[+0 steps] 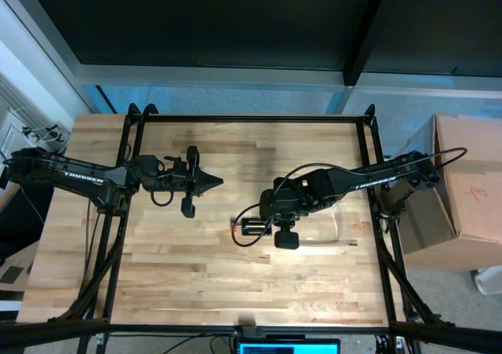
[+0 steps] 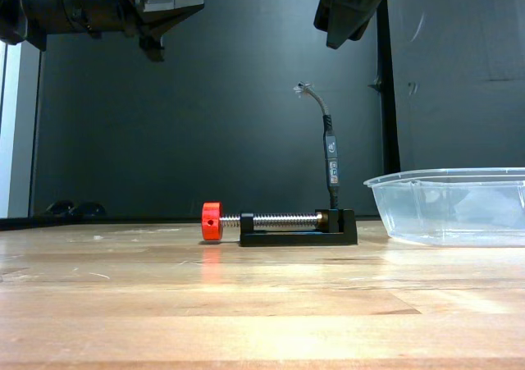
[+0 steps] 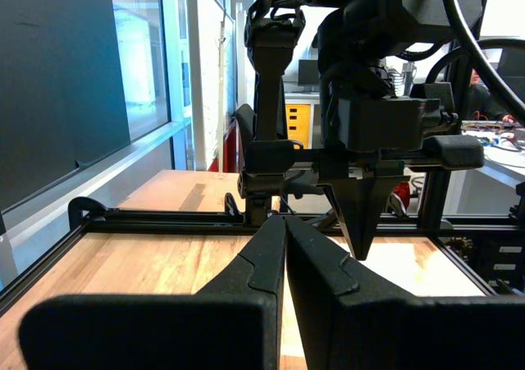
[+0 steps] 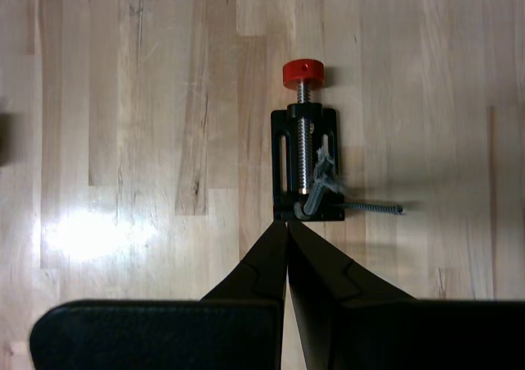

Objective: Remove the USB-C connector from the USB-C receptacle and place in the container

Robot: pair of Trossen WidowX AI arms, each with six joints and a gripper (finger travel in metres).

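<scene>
Connector [image 2: 332,163] apparently in clamp [image 2: 299,238]; left gripper [image 3: 285,221], right gripper [image 4: 287,226] closed, aloft.

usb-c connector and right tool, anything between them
Nothing: the low view shows bare air between the shut right tool and the USB-C connector, upright in its clamp. Left tool, shut, hangs aside.

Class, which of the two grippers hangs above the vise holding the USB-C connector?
The right gripper, fingers shut, hangs over the vise where the USB-C connector stands seated; the left gripper, also shut, hangs off to the left.
</scene>
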